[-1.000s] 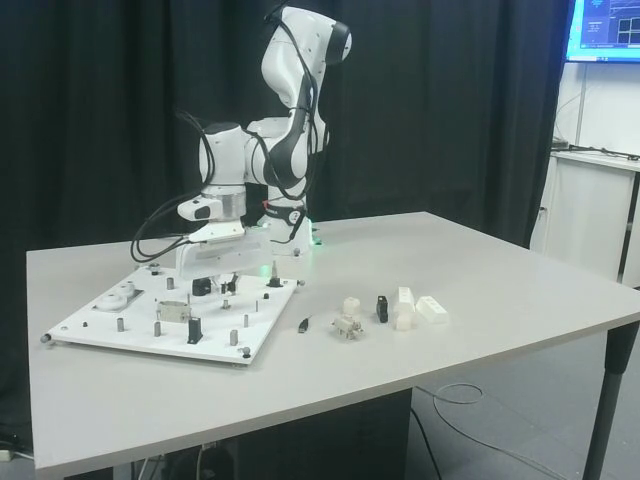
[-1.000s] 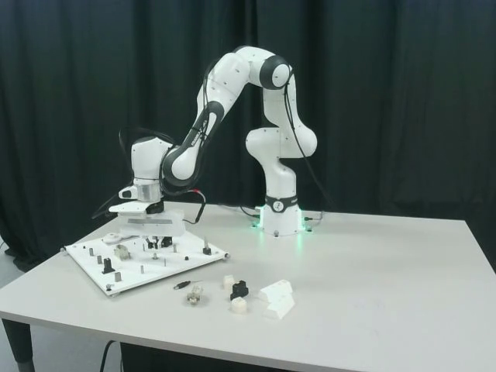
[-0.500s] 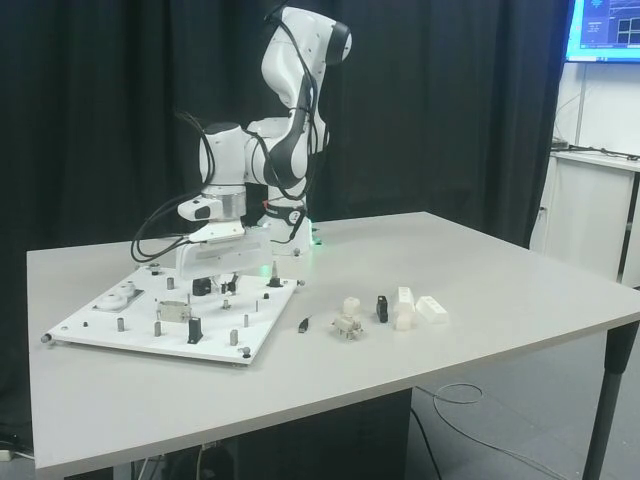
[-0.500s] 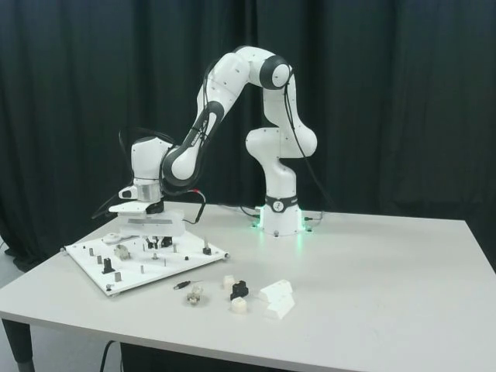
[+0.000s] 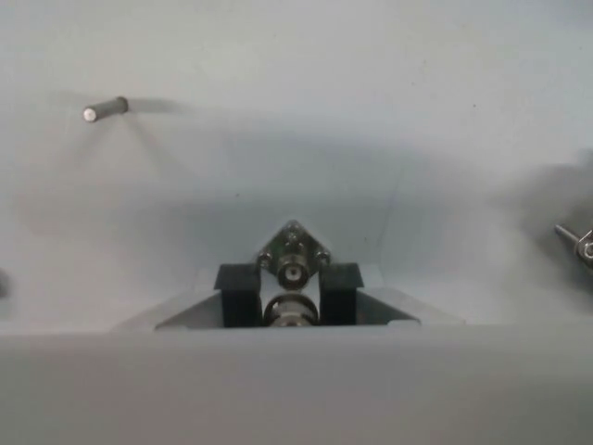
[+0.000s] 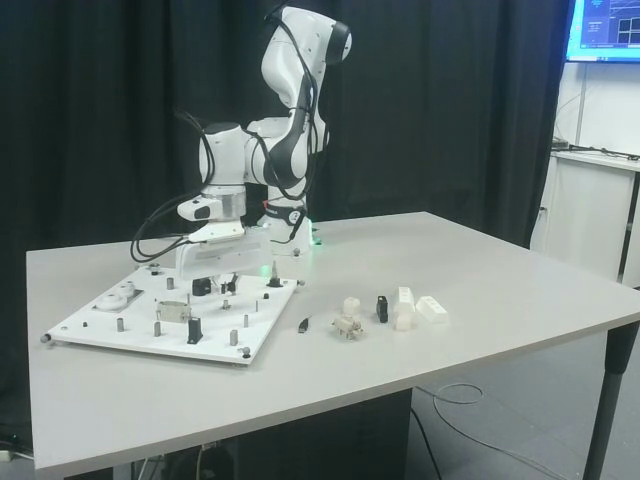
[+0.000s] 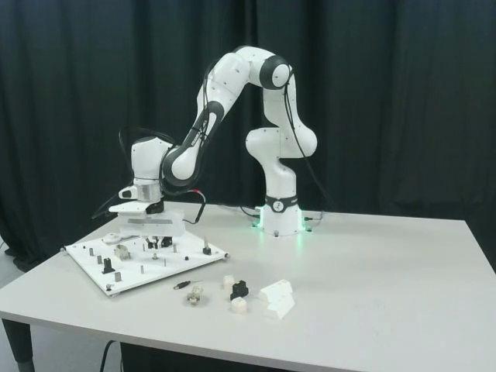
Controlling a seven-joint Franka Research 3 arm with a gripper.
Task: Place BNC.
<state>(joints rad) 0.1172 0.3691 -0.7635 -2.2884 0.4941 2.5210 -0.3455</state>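
Arm reaching out from its base, gripper pointing down

The white arm (image 7: 232, 93) rises from its base (image 7: 280, 217), bends over at a high elbow and slopes down and away to the wrist (image 6: 222, 165), which carries the gripper (image 5: 291, 295) pointing straight down, low over the surface beneath it. In the wrist view the two black fingers (image 5: 238, 295) stand parallel and upright, close together, clamped on a small metal BNC connector (image 5: 291, 311).

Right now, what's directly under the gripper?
The BNC connector sits between the gripper fingers, over a BNC socket on the white board. Their contact is hidden.
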